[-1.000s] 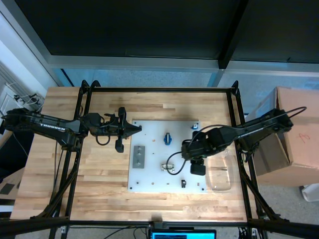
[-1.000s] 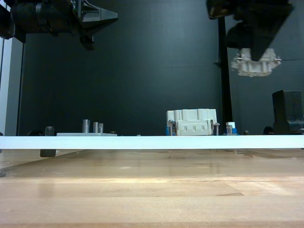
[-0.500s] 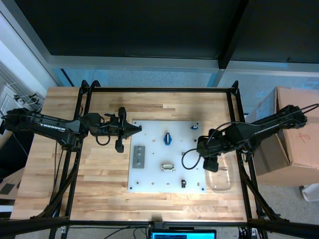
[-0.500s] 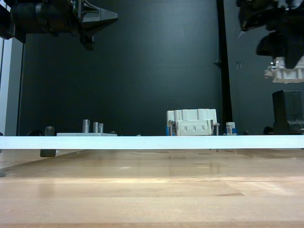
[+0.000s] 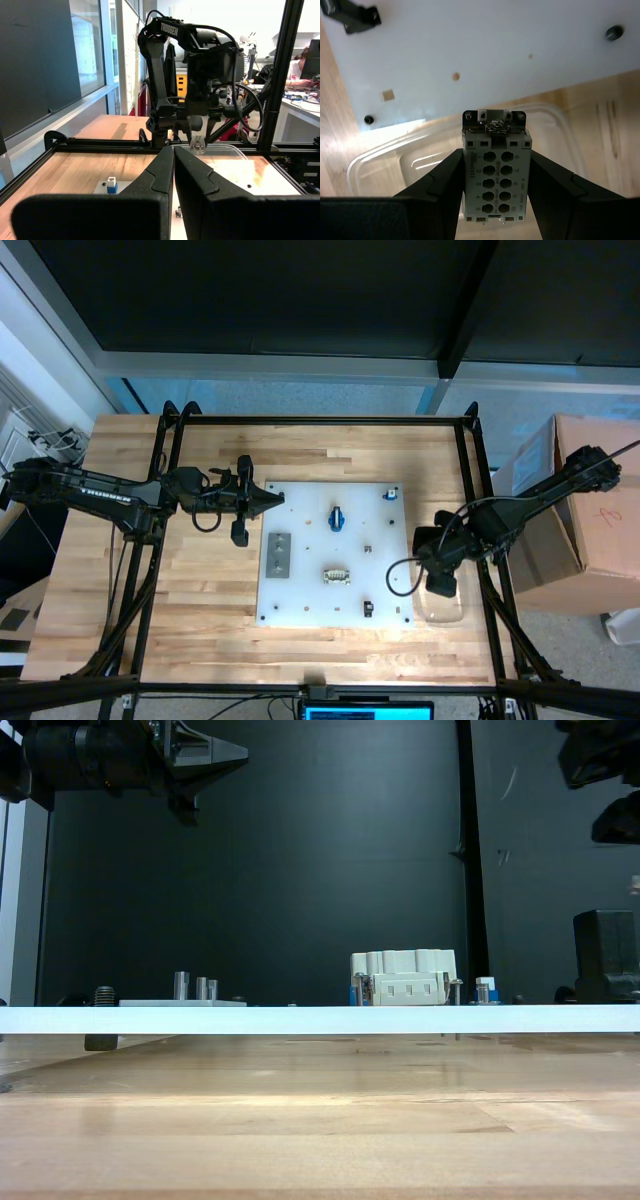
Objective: Remove the HAN10E connector from the taskboard and place in the container
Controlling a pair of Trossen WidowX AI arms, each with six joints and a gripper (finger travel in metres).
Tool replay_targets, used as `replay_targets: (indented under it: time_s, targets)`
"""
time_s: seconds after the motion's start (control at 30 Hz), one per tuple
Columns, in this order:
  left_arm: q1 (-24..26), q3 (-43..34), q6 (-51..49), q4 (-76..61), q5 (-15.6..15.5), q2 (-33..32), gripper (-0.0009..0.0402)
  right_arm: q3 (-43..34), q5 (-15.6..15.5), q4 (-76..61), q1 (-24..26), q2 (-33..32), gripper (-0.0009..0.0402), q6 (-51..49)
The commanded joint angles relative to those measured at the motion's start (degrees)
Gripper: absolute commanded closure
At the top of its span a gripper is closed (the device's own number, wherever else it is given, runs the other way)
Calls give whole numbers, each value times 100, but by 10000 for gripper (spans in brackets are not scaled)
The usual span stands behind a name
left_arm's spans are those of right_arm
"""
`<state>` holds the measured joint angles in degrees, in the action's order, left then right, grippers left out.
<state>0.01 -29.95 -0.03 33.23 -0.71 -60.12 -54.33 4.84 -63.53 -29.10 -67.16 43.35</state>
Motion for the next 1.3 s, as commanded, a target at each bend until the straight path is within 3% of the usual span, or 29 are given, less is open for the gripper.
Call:
replay_targets:
  time_s: [0.03,0.43,0.7,1.3]
  targets:
    - [-2,0,0,2,2,0,393,87,0,-2,-225,-7,368,214]
    - [-2,0,0,2,2,0,393,428,4,7,-1056,-4,368,1095]
    - [0,0,0,2,2,0,393,693,-11,33,-1349,-4,368,1585]
    - [-2,0,0,2,2,0,393,1106,-46,632,-1419,-7,368,1821]
